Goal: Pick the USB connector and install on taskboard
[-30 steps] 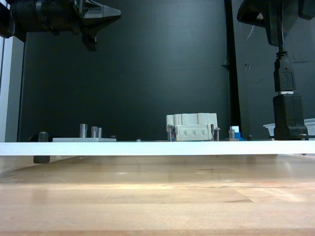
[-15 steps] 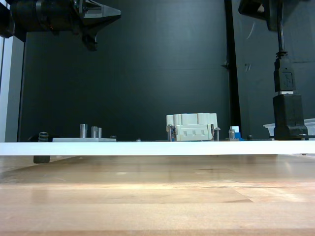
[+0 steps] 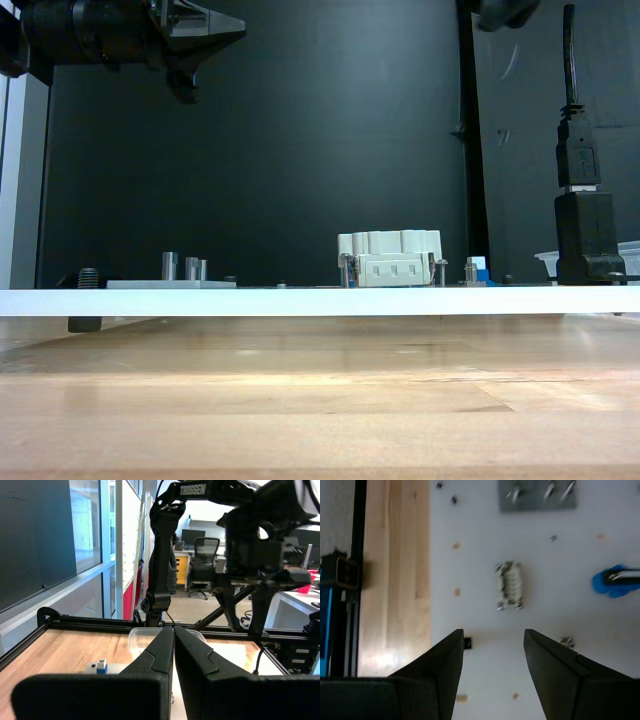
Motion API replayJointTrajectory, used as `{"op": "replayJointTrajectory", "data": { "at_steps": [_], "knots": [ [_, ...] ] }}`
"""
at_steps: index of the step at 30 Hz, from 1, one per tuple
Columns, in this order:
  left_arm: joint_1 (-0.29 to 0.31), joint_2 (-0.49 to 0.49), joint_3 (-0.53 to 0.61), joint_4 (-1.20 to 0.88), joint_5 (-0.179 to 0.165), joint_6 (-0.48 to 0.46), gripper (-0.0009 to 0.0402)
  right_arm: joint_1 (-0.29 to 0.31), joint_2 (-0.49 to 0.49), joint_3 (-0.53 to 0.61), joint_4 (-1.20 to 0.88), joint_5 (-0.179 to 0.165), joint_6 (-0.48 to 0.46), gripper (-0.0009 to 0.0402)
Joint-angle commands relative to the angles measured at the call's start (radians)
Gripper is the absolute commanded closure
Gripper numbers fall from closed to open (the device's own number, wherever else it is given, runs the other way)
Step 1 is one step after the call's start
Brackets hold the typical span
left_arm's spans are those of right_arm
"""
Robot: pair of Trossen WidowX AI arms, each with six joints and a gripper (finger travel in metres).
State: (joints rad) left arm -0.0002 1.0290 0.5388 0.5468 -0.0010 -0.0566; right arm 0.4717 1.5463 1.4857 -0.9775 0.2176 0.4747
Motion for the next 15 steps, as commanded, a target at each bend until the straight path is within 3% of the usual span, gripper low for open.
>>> {"op": "replayJointTrajectory", "data": {
  "at_steps": [1,15],
  "knots": [
    [0.0,0.0,0.0,0.0,0.0,0.0,0.0393,-0.027,-0.039,-0.038,0.058,0.0,-0.043,0.0248],
    [0.0,0.0,0.0,0.0,0.0,0.0,0.0393,-0.187,-0.229,-0.259,0.29,-0.005,-0.178,0.0365]
  ]
}}
